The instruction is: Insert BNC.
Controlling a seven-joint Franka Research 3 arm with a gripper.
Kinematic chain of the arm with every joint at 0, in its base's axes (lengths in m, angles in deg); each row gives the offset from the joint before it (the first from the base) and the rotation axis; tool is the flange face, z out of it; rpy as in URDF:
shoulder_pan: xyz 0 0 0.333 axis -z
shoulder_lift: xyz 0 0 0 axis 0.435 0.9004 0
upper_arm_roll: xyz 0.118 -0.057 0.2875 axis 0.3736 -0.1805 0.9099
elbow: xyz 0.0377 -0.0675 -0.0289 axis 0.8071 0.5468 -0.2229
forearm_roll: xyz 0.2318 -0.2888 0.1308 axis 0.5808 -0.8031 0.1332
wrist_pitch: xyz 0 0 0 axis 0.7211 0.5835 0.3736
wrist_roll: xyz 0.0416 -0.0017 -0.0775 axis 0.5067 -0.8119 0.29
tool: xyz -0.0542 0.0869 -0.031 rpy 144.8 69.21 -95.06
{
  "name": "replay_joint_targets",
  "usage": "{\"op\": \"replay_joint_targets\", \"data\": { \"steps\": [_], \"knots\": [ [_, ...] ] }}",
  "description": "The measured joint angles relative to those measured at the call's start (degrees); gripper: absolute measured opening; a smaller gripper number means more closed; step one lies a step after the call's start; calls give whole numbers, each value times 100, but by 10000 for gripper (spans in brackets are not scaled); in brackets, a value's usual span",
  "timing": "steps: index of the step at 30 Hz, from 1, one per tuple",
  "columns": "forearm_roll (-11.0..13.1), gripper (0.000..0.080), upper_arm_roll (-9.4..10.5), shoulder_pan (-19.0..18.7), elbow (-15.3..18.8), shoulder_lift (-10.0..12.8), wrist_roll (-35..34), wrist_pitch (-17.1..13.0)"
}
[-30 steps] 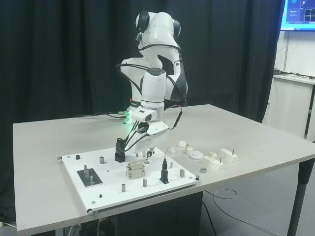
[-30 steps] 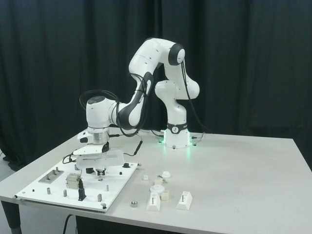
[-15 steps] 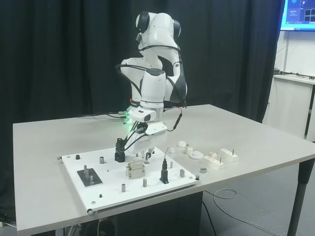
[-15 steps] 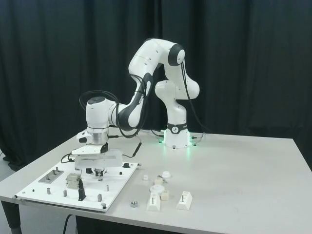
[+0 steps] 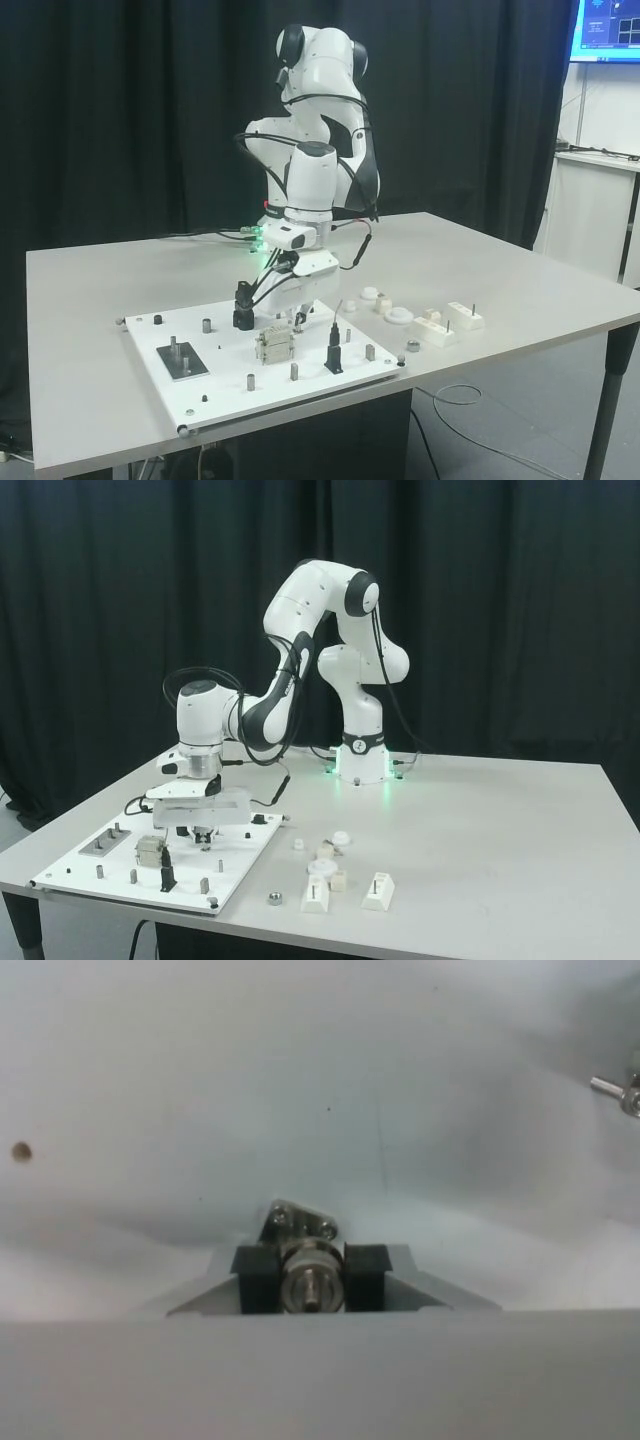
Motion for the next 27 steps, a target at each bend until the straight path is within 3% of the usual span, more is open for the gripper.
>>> {"op": "replay_joint_targets", "data": {
  "steps": [27],
  "knots": [
    [0, 129, -10, 14, -17, 5, -74, 126]
  ]
}}
